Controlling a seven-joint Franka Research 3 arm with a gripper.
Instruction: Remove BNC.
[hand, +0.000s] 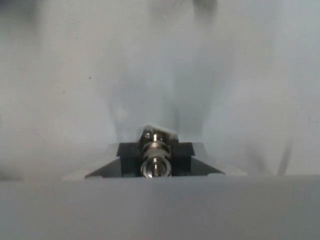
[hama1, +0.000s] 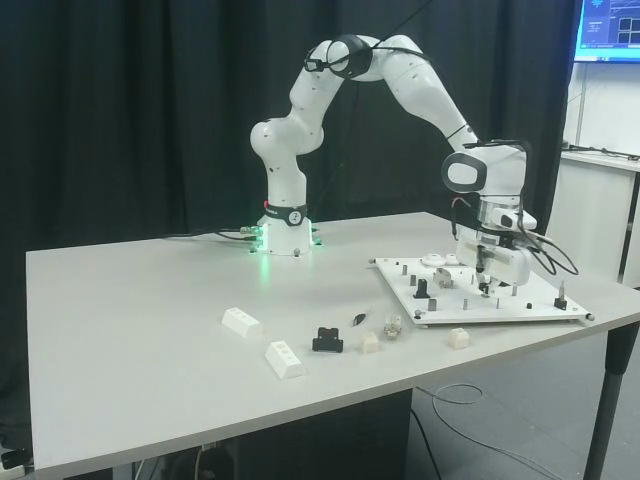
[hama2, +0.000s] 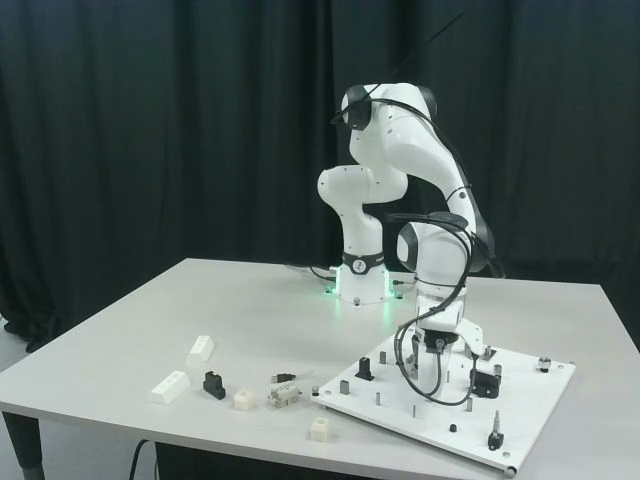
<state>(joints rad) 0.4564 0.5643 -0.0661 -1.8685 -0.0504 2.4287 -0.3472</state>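
Now my gripper (hama1: 487, 283) hangs low over the white board (hama1: 540, 308) on the table (hama1: 130, 330); if its fingers are apart or together, I cannot tell. Below it the BNC (hand: 156, 159) sits in its black holder (hand: 129, 159). If I pull without first twisting, the connector could stay locked and the board lift. I can read no writing.

White arm (hama1: 400, 90) bent over white board (hama1: 480, 300), grey table (hama1: 130, 310), black curtain (hama1: 120, 100)

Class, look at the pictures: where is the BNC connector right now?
In the wrist view the BNC connector sits in a black mount on the white board, directly below the gripper.
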